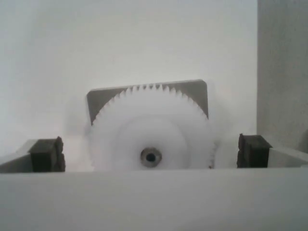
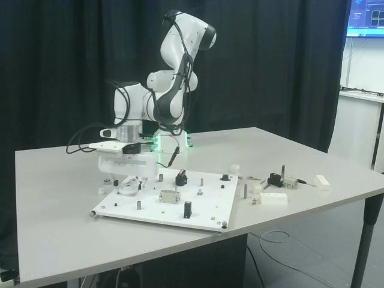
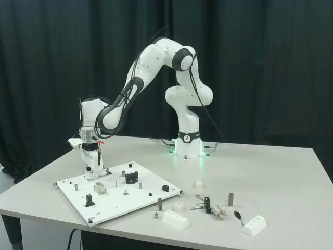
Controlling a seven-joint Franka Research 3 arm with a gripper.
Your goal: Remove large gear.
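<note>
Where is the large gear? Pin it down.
The large gear sits on the white board's far corner, directly beneath the hand, between its open fingers.

The wrist view sits very close. It looks down past the two black fingertips (image 1: 47,155) at the large gear (image 1: 151,137), which fills the middle of the view.

The first room view stands far back, in front of the grey table (image 2: 54,204), a bit above it. The white arm (image 2: 174,72) is at about 11 o'clock, and the white board (image 2: 210,210) lies in the middle.

The second room view also stands far back, but at another side. There the arm's base (image 3: 188,143) is near the middle and the board (image 3: 140,200) is at 8 o'clock.

Both room views share the table, arm and board.
</note>
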